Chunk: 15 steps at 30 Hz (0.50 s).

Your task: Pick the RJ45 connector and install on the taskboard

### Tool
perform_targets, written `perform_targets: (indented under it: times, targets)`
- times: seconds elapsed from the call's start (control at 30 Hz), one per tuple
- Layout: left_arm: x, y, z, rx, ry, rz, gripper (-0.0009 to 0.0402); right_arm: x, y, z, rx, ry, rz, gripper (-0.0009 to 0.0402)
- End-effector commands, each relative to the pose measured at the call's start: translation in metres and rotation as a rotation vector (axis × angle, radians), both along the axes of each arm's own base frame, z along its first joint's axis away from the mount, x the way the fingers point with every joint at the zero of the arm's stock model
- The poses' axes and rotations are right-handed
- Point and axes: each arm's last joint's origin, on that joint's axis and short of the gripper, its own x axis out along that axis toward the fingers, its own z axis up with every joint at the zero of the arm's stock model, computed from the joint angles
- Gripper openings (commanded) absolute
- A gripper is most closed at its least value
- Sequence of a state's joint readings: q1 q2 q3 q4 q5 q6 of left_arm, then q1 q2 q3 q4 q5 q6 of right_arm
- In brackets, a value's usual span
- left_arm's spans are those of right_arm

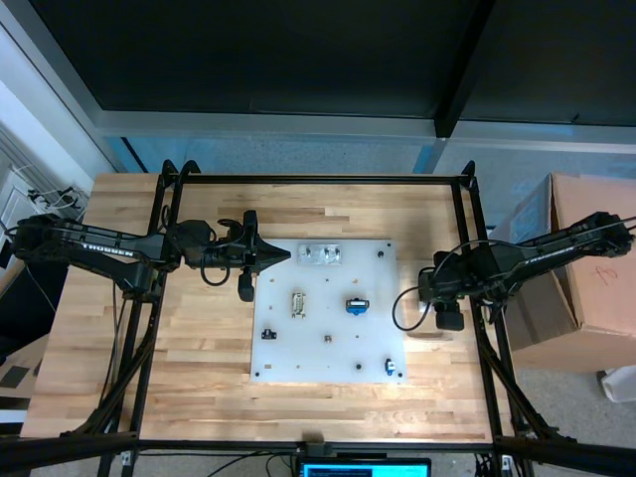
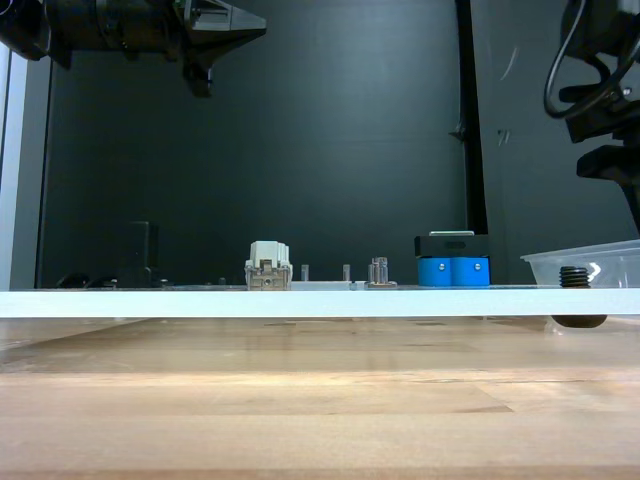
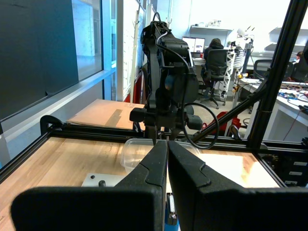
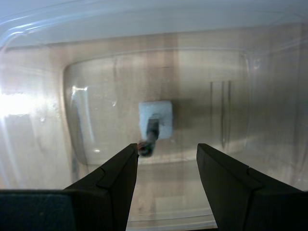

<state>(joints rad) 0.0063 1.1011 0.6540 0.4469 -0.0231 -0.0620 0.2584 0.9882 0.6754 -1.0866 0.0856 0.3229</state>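
Item: RJ45 install, pick stage, nothing seated yet. High view: the white taskboard [image 1: 323, 343] lies mid-table. The left gripper [image 1: 283, 255] hangs over the board's far left corner, pointing inward. The right gripper [image 1: 450, 316] is off the board's right edge, aimed downward. The connector cannot be made out from here. Low view: both grippers are raised well above the board, and a clear plastic tray [image 2: 590, 262] sits at the right beneath the right gripper. The board carries a beige socket [image 2: 268, 268] and a blue block [image 2: 452, 268]. Left wrist view: the left gripper's fingers [image 3: 154, 166] are pressed together with nothing between them. Right wrist view: the right gripper's fingers [image 4: 120, 166] are spread apart and empty, looking straight down into the tray. The RJ45 connector [image 4: 155, 120] lies free on the tray floor between and beyond the fingertips, untouched. Appearance: a pale square body with a short dark stub running out to a reddish end, lying flat. Judgement: remaining are the descent, the grasp, the carry to the board and the insertion. The seat it belongs to cannot be told from these views.
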Motion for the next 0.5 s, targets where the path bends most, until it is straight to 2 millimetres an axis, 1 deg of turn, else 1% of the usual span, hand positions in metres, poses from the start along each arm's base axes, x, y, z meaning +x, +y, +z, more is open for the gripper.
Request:
perform_targets:
  times: [0.03, 0.3, 0.5]
  targets:
    - [0.0, 0.0, 0.0, 0.0, 0.0, 0.0, 0.0001, -0.001, 0.002, -0.002, 0.002, -0.006, 0.012, 0.0169]
    - [0.0, 0.0, 0.0, 0.0, -0.001, 0.0, 0.0001, 0.006, 0.005, -0.013, 0.015, -0.024, 0.022, 0.0167]
    - [0.0, 0.0, 0.0, 0.0, 0.0, 0.0, 0.0001, 0.008, 0.006, -0.019, 0.011, -0.012, 0.028, 0.0145]
